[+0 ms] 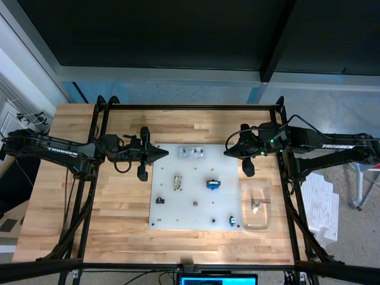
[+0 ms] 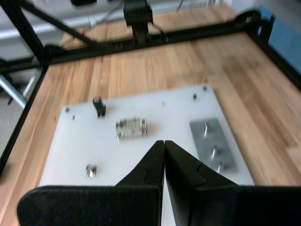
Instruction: Pick the RJ45 connector and install on taskboard
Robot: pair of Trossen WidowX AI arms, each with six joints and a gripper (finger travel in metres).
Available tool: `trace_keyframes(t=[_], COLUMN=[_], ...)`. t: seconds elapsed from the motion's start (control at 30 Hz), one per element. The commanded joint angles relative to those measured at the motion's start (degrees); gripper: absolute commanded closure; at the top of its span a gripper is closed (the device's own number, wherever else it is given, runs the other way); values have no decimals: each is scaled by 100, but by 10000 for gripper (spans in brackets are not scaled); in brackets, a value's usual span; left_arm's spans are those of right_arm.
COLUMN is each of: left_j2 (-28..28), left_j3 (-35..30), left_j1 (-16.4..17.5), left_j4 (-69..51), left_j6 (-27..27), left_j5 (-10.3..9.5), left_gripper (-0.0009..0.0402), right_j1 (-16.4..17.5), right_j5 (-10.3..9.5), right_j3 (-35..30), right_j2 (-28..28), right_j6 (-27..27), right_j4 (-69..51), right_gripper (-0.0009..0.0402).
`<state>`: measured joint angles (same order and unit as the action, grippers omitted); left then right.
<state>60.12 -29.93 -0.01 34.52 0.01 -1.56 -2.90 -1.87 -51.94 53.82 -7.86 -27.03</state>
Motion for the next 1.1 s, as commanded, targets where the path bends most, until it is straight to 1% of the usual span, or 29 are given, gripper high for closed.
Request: trace_keyframes(t=[0.03, 0.1, 0.23, 0.43, 0.77, 0.83, 0.87, 0.97, 1.1], left_j2=[0, 0, 0, 0, -2, 0, 0, 0, 0], left_j3=[-2, -2, -2, -2, -2, -2, -2, -2, -2], left_j1=[0, 2, 2, 2, 2, 0, 0, 0, 0], left_j4=[0, 0, 0, -2, -2, -2, -2, -2, -2], left_j6=[0, -2, 0, 0, -2, -2, 0, 0, 0], left_j5=[2, 2, 2, 2, 2, 2, 2, 2, 2], left_gripper=[393, 393, 393, 393, 393, 393, 393, 393, 393], right_j1=[17, 24, 35, 151, 243, 321, 376, 560, 887], right_j5=[44, 79, 68, 76, 103, 166, 243, 234, 227], right_j3=[-199, -315, -531, -793, -1019, -1047, -1051, -1049, -1043], right_j2=[0, 0, -11, -11, -59, -59, -59, -59, -22], right_j6=[-44, -39, -20, -24, -20, -66, -79, -122, -420], right_j4=[-664, -1067, -1755, -2612, -3635, -3821, -3908, -4140, -4465], right_gripper=[394, 393, 394, 394, 393, 393, 393, 393, 393])
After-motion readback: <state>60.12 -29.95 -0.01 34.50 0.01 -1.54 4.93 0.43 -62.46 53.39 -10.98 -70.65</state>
